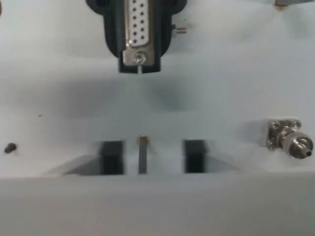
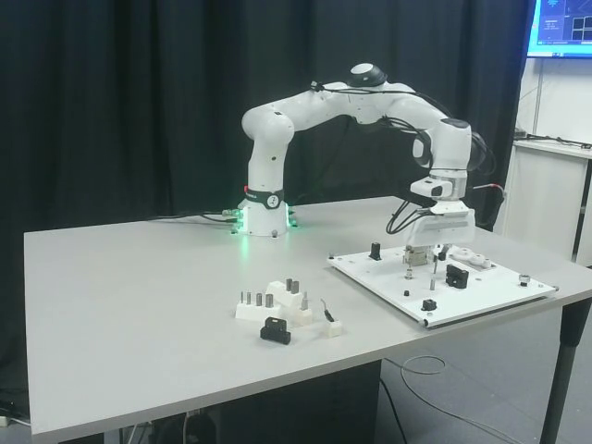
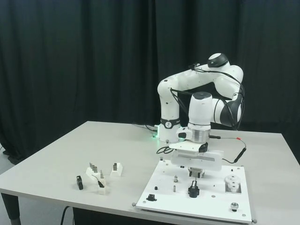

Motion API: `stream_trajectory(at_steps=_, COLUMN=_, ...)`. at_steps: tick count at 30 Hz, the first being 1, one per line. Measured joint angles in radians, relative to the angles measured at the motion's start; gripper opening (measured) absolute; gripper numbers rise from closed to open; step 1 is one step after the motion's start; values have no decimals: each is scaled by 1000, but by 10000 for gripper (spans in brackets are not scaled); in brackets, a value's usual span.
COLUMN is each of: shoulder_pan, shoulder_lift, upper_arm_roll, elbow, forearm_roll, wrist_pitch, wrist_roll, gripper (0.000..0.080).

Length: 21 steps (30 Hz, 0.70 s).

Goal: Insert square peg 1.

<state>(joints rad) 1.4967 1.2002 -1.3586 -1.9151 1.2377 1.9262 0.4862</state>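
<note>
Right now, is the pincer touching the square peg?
Apart. In the wrist view the square peg stands between the fingers of the open pincer, a clear gap on each side.

White board (image 2: 481, 305) on the grey table (image 2: 139, 305). On the board: multi-pin connector (image 1: 138, 29), threaded metal fitting (image 1: 290, 140), black knob (image 3: 192, 191), white round part (image 3: 233, 182).

robot arm (image 2: 314, 106): one
white board (image 2: 481, 301): one
white peg holders (image 2: 277, 301) left of the board: roughly three
surface (image 2: 139, 296): one
</note>
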Motion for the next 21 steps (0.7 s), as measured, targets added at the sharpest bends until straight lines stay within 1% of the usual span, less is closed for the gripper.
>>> stream_trajectory(at_steps=2, shoulder_pan=-1, shoulder_lift=0, upper_arm_roll=-2, elbow=0, forearm_roll=0, wrist_pitch=-2, wrist_roll=0, gripper=30)
stream_trajectory(at_steps=3, shoulder_pan=-2, shoulder_lift=0, upper_arm_roll=-4, elbow=0, forearm_roll=-1, wrist_pitch=-4, wrist_roll=0, gripper=146)
stream_trajectory(at_steps=4, shoulder_pan=-2, shoulder_lift=0, upper_arm_roll=-7, elbow=0, forearm_roll=-1, wrist_pitch=-7, wrist_roll=0, gripper=146)
stream_trajectory(at_steps=5, shoulder_pan=-2, shoulder_lift=0, upper_arm_roll=-10, elbow=0, forearm_roll=-2, wrist_pitch=-10, wrist_roll=0, gripper=490)
stream_trajectory(at_steps=10, shoulder_pan=-2, shoulder_lift=0, upper_arm_roll=-26, elbow=-1, forearm_roll=-9, wrist_pitch=-26, wrist_roll=0, gripper=490)
stream_trajectory(at_steps=11, shoulder_pan=-2, shoulder_lift=0, upper_arm_roll=-30, elbow=-1, forearm_roll=-10, wrist_pitch=-31, wrist_roll=0, gripper=742)
stream_trajectory(at_steps=20, shoulder_pan=-1, shoulder_lift=0, upper_arm_roll=-66, elbow=-1, forearm_roll=-15, wrist_pitch=-76, wrist_roll=2, gripper=742)
stream_trajectory(at_steps=21, shoulder_pan=0, shoulder_lift=0, upper_arm_roll=-69, elbow=-1, forearm_roll=-15, wrist_pitch=-80, wrist_roll=2, gripper=797)
